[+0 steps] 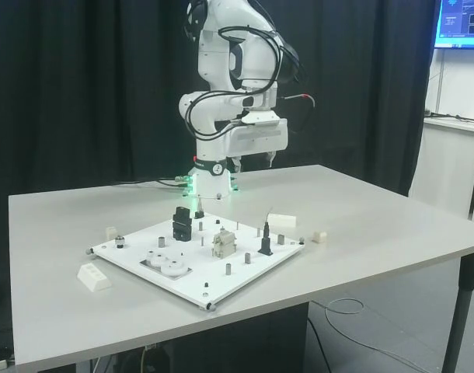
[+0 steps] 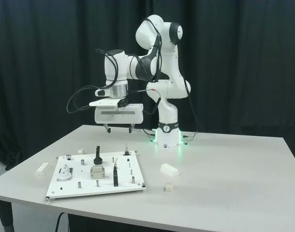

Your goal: Remove D-SUB.

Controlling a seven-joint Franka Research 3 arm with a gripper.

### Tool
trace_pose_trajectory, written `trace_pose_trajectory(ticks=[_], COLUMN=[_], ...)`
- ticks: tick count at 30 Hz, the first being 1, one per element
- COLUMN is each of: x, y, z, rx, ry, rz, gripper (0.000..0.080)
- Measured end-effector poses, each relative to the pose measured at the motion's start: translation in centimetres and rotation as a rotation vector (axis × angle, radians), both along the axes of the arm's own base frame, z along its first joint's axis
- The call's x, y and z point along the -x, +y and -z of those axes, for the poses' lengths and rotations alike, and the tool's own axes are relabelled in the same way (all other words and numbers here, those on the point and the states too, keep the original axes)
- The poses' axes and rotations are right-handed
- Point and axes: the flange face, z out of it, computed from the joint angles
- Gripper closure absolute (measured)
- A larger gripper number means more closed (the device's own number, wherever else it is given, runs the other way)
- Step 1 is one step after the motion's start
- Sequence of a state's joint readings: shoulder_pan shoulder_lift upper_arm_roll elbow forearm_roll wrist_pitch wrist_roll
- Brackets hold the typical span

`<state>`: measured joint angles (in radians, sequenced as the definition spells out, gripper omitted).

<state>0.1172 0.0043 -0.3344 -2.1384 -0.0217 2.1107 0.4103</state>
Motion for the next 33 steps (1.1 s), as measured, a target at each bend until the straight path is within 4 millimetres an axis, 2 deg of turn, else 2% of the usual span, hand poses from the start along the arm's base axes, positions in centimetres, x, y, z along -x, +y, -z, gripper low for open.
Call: trace_pose_trajectory(ticks=[20,33], x=[-0.2,-0.2], y=[-0.2,-1.3], z=[-0.3,-0.5], rx=[0.002,0.005], ry=[-0.012,-0.037], rz=[-0.035,-0.120], gripper=[0.0003,0.0003])
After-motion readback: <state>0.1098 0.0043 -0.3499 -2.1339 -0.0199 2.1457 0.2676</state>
